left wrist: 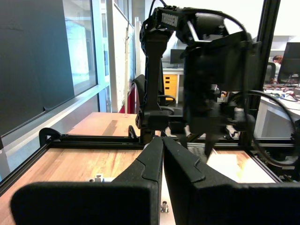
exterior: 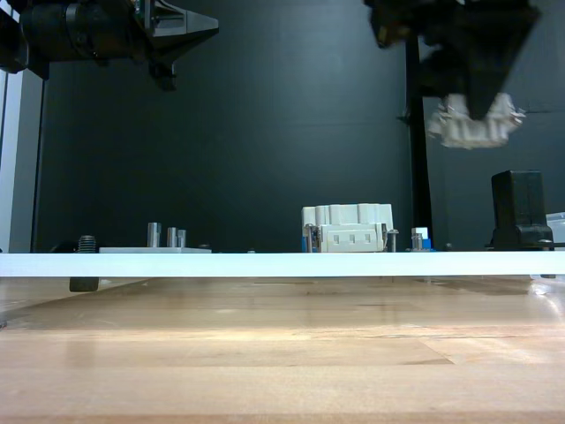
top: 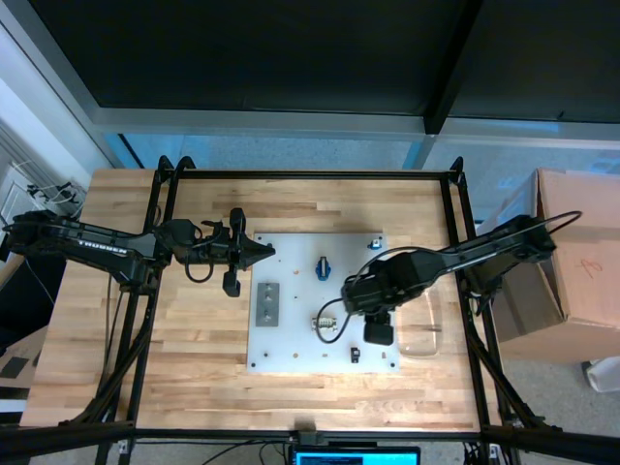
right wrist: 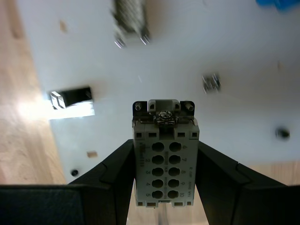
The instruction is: Remove the HAN10E connector from the taskboard and place in the container
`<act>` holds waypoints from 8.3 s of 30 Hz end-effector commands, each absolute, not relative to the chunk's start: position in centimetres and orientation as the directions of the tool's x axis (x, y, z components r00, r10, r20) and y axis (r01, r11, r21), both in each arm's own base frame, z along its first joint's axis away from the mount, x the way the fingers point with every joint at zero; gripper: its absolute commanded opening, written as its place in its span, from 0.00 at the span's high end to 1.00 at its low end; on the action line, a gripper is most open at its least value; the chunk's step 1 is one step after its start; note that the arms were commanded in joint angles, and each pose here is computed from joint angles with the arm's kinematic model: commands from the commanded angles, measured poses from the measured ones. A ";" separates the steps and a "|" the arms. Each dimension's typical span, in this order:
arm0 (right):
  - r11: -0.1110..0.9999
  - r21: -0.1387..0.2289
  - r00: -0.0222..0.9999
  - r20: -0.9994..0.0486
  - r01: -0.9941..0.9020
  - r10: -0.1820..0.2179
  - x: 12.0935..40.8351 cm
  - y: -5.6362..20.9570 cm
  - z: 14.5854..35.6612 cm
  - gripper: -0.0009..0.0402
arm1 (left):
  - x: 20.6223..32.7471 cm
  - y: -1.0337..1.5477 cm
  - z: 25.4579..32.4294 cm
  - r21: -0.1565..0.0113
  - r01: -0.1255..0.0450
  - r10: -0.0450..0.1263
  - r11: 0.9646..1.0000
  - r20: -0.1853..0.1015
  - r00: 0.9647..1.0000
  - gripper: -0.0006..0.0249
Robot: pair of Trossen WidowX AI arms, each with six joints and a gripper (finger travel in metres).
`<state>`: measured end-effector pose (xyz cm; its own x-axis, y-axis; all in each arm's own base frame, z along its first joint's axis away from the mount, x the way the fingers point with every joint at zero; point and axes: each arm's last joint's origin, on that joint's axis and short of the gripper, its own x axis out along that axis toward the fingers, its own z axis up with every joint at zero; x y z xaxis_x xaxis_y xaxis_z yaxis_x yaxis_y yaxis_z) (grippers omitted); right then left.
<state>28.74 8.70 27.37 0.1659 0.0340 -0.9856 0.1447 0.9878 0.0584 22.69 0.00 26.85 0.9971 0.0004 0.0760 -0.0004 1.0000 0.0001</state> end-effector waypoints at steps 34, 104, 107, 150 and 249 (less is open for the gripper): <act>0.927 0.070 0.117 -0.993 0.367 0.029 16.7 6.9 22.0 0.98 | 22.7 0.00 26.86 0.000 0.000 0.000 1.000 0.076 0.997 0.97; 0.884 0.071 0.092 -0.995 0.462 0.032 14.5 6.5 14.4 0.98 | 22.7 0.00 26.85 0.000 0.000 0.000 1.000 0.076 0.997 0.98; 0.884 0.064 0.083 -0.996 0.463 0.028 14.3 6.4 14.2 0.98 | 22.7 0.01 26.86 0.000 -0.001 0.001 1.000 0.076 0.997 0.98; 0.883 0.101 0.125 -0.991 0.457 0.049 15.1 6.9 15.3 0.72 | 22.7 0.01 26.85 0.000 -0.001 0.001 1.000 0.076 0.997 0.98; 0.997 0.073 0.999 -0.035 0.031 -0.029 25.5 -1.2 28.7 0.98 | 22.7 0.01 26.85 0.000 -0.001 0.001 1.000 0.076 0.997 0.98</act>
